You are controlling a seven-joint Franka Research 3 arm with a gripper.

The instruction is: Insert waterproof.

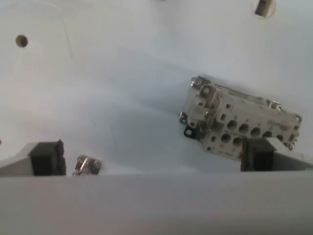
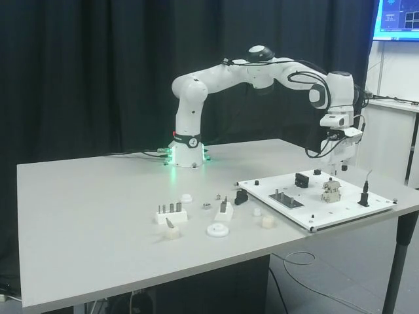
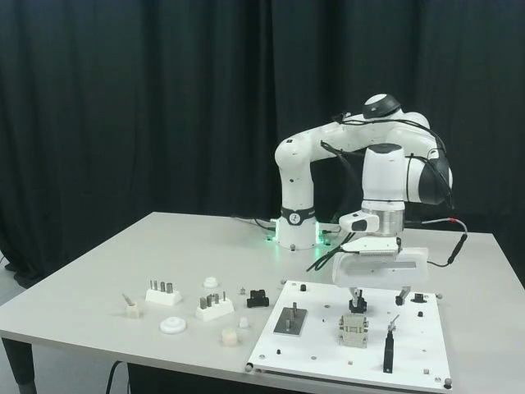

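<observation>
Evidently the approach step: the gripper [image 1: 154, 156] hangs above the connector [image 1: 239, 122], fingers apart and empty. That connector sits on the white board [image 2: 340, 212] by the table's [image 2: 85, 196] right front corner. Next, descend and centre. Its mating plug cannot be identified.

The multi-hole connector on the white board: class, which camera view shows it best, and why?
The wrist view: the connector fills much of it, with its holes and corner screws visible from above, one corner hidden by a fingertip. Both room views show it only as a small block on the board, without detail.
</observation>
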